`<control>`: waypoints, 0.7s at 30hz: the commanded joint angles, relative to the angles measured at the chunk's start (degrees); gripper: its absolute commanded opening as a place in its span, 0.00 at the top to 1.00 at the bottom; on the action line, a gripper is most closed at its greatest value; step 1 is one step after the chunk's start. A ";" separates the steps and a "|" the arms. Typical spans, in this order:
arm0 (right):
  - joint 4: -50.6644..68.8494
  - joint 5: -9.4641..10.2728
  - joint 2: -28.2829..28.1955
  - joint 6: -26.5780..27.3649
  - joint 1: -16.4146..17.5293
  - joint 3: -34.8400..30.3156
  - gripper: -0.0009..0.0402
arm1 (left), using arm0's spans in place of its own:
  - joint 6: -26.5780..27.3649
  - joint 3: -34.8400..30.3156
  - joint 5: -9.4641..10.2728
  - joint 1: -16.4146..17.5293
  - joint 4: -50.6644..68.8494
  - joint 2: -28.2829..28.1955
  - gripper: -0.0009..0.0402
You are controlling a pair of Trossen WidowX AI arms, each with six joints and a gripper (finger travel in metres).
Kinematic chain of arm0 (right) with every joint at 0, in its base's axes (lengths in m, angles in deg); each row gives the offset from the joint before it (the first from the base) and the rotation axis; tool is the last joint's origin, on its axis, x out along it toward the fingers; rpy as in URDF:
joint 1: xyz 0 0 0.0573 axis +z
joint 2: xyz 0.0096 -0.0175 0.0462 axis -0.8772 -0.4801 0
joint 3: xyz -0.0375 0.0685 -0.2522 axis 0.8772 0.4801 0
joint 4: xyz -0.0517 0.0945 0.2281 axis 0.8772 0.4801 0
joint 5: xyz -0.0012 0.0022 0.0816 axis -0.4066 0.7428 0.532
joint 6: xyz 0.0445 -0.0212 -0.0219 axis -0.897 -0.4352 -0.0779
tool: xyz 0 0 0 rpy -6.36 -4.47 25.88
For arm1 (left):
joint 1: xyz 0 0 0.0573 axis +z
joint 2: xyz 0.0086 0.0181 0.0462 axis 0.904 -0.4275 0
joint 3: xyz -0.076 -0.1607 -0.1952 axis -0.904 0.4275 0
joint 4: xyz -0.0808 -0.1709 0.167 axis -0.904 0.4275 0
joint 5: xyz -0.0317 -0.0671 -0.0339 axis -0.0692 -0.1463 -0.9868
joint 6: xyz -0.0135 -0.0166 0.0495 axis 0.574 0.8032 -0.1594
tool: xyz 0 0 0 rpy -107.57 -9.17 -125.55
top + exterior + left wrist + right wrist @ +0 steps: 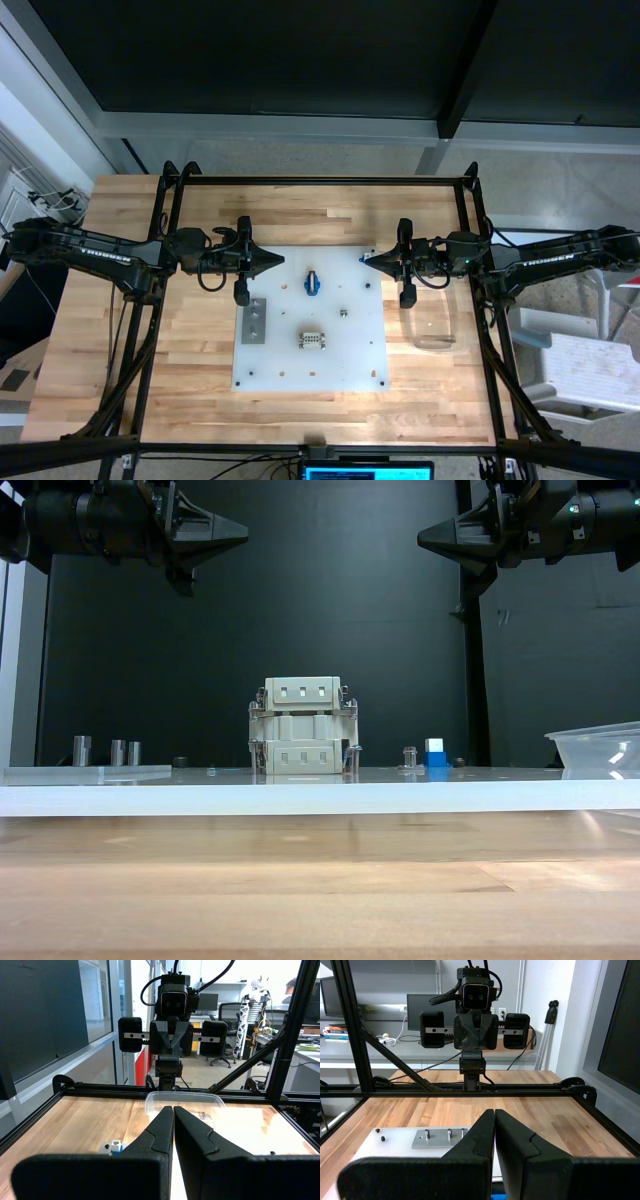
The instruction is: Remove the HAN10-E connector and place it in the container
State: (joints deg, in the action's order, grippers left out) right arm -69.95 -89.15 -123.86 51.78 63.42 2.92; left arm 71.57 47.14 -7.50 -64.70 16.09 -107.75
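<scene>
The HAN10-E connector [313, 341] [301, 731] is a light grey-beige block standing on the near half of the white board [350, 340]. The clear container [432, 318] [600, 746] [184, 1103] rests on the wood just right of the board. My left gripper [280, 260] [243, 527] [173, 1110] hovers high over the board's far left edge, fingers shut and empty. My right gripper [367, 260] [422, 533] [495, 1112] hovers high over the board's far right edge, also shut and empty. Both point inward at each other, well above and behind the connector.
A small blue upright piece [312, 283] [435, 753] stands near the board's far middle. A grey metal plate [255, 320] [440, 1137] with three pegs lies on the board's left side. A black frame [320, 181] rails the table's edges.
</scene>
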 commanded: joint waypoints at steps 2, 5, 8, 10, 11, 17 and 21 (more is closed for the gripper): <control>-0.09 -0.46 -0.02 -5.97 0.02 0.00 0.98 | 0.00 0.00 0.02 0.02 -0.02 -0.02 0.98; -0.11 -0.46 -0.02 -5.97 0.02 0.00 0.98 | 0.00 0.00 0.02 0.02 -0.02 -0.04 0.98; -0.11 -0.46 -0.02 -5.97 0.02 0.00 0.98 | 0.00 0.00 0.02 0.02 -0.04 -0.02 0.98; -0.13 -0.46 -0.02 -6.03 0.02 0.00 0.98 | 0.00 0.00 0.02 0.00 -0.02 -0.02 0.98; -0.15 -0.46 -0.02 -6.03 0.02 0.00 0.98 | 0.00 0.00 0.02 0.00 -0.02 -0.02 0.98; 1.01 0.00 -0.09 -6.19 0.04 -2.25 0.98 | 0.00 0.00 0.02 0.02 -0.04 -0.02 0.98; 8.50 -0.02 -0.11 -6.16 0.04 -7.41 0.98 | 0.00 0.00 0.00 0.00 -0.04 -0.02 0.98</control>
State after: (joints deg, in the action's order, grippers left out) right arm -64.42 -89.17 -123.90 45.64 63.44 -2.68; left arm 71.60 47.14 -7.48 -64.70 16.07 -107.75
